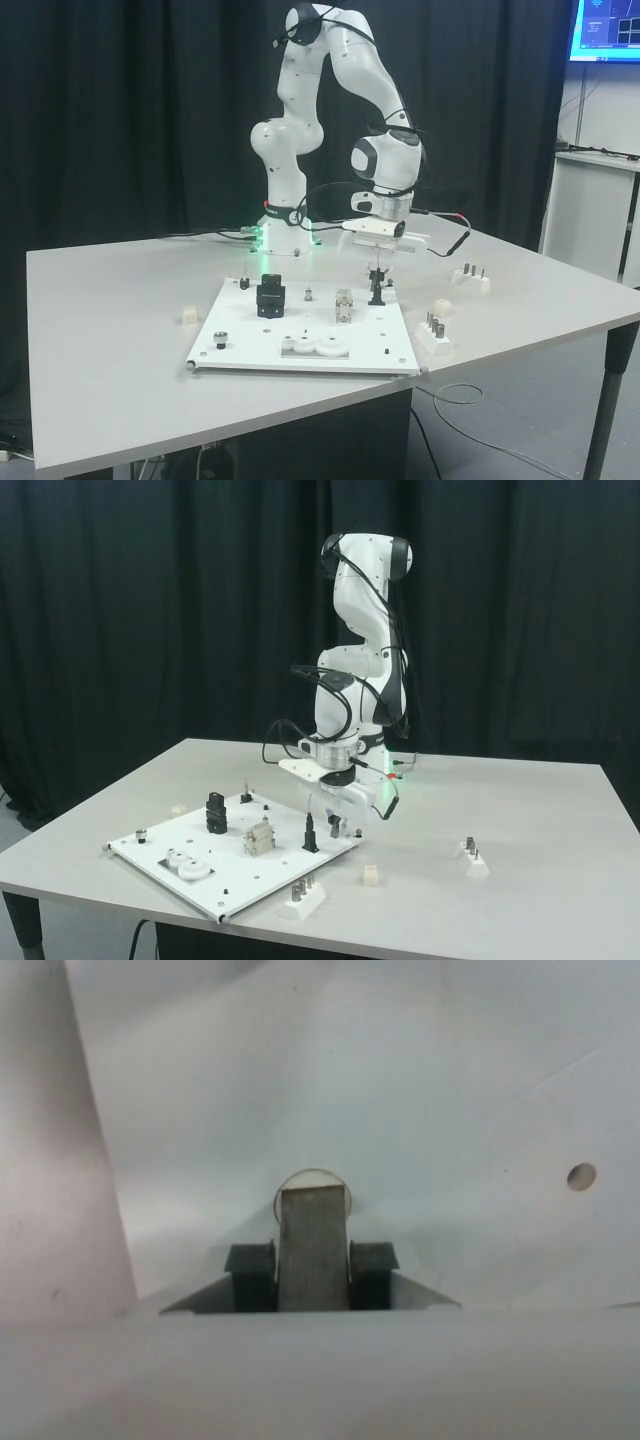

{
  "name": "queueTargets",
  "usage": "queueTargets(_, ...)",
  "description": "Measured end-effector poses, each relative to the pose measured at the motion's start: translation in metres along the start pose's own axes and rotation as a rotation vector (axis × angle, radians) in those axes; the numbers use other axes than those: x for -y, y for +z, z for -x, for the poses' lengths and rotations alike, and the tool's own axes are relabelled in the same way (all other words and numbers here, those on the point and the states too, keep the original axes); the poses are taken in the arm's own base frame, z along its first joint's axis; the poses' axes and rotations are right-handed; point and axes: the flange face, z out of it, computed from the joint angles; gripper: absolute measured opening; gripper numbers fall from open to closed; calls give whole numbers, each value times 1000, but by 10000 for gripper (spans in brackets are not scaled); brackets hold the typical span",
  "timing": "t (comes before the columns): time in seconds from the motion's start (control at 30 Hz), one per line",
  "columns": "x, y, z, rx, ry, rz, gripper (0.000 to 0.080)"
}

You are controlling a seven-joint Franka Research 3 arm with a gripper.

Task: Insert square peg 4.

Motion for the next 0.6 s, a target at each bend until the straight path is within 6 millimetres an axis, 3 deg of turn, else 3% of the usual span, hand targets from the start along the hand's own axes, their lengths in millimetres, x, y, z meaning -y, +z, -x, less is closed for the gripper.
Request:
queueTargets(0.3, 0, 0, 0, -3, -52, 1, 155)
queueTargets(0.37, 0, 0, 0, -3, -56, 1, 194)
queueTargets(0.4, 0, 0, 0, -3, -57, 1, 433)
queueTargets(0.53, 0, -2, 0, -3, -67, -4, 433)
queueTargets(0.57, 0, -3, 0, -2, -70, -6, 717)
queueTargets(0.6, 0, -4, 0, -2, -73, -8, 717)
